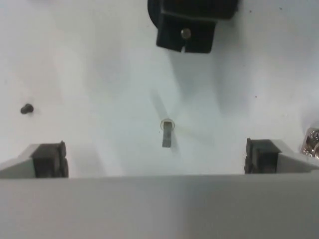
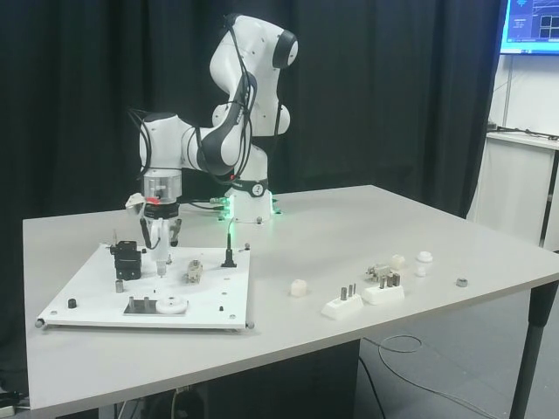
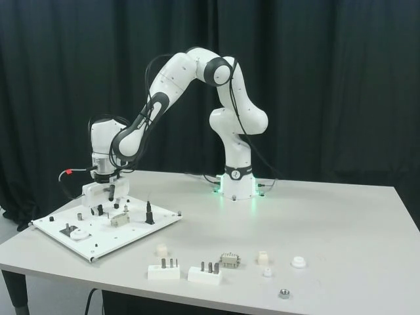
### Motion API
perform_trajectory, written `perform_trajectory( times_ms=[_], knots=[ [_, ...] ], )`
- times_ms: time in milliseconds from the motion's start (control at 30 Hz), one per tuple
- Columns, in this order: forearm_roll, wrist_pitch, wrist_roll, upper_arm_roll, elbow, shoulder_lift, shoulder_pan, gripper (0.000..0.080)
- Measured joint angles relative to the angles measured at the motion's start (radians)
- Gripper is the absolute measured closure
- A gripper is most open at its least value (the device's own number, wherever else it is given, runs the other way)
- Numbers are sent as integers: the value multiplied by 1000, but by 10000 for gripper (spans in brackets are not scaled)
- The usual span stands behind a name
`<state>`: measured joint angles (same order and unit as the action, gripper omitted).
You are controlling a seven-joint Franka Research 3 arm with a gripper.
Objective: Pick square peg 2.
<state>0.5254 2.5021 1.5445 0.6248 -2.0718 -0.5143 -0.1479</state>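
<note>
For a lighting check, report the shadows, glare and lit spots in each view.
Wrist view: the square peg and black block throw soft shadows on the white board; no harsh glare. First room view: a monitor glows at the corner, green light at the arm base. Second room view: even light, black curtain.

Backdrop: black curtain [image 3: 328, 85], pleated, hung full height behind the worktop in both room views.
Worktop [image 2: 367, 227]: grey, rectangular, plain top; one dark leg [image 2: 534, 349] under its near right corner in the first room view.
Side furniture: white cabinet [image 2: 520, 183] beyond the worktop's right edge.
Screen [image 2: 531, 26]: lit monitor, upper right of the first room view, above the cabinet.
Floor [image 2: 437, 384]: grey, with a loose cable [image 2: 397, 345] lying under the worktop.
</note>
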Motion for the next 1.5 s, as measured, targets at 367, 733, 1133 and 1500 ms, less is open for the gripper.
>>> perform_trajectory(
  times_ms=[367, 733, 1133, 1500],
  knots=[
    [0, 3, 0, 2, 0, 2, 0, 5],
    [-1, 16, -2, 5, 3, 16, 0, 3],
    [-9, 22, -25, 14, 12, 45, 0, 3],
    [-29, 22, -36, 14, 15, 66, 0, 3]
  ],
)
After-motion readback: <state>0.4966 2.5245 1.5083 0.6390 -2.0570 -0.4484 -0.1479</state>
